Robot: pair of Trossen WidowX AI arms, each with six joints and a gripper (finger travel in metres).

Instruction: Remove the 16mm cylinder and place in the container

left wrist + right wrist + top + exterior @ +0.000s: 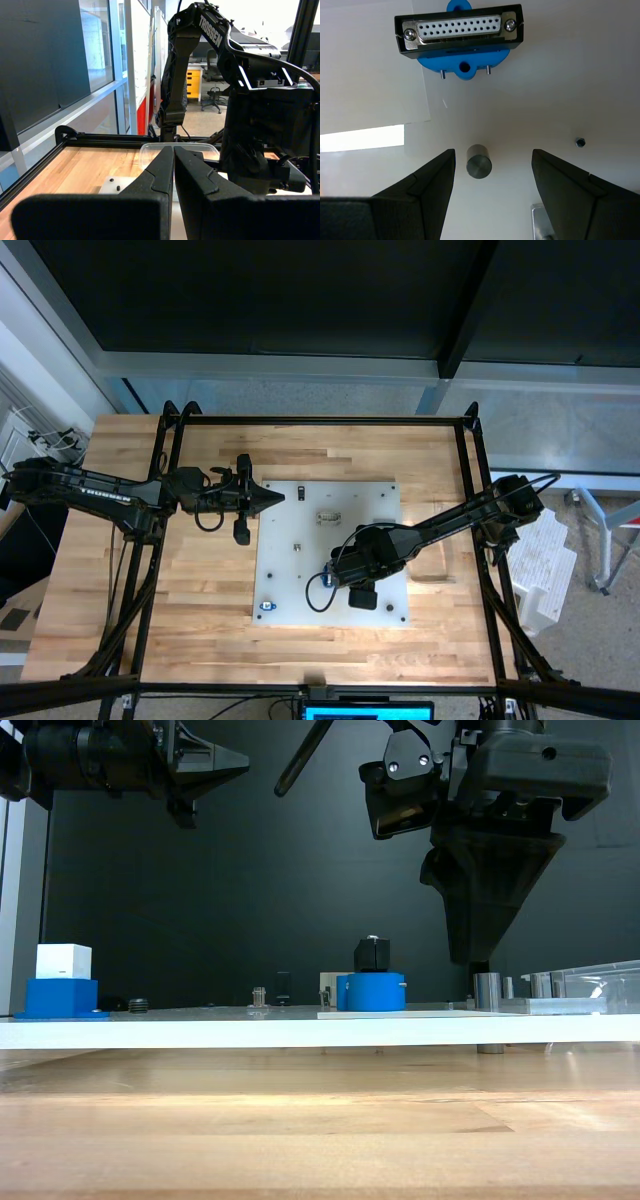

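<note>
While the wooden counter [150, 620] carries the white board [290, 580], the left gripper [173, 165] hangs over the board's left edge, fingers pressed together on nothing. The right gripper [478, 960] points down over the board's near right part, fingers spread wide. The container [150, 155] lies on the counter beside the board's right edge. The 16mm cylinder [479, 167] stands upright on the board between those spread fingers, touching neither, near a blue connector mount [462, 65].

Wooden table [130, 630], white task board [290, 580] centred on it, clear container [433, 565] just beside.
</note>
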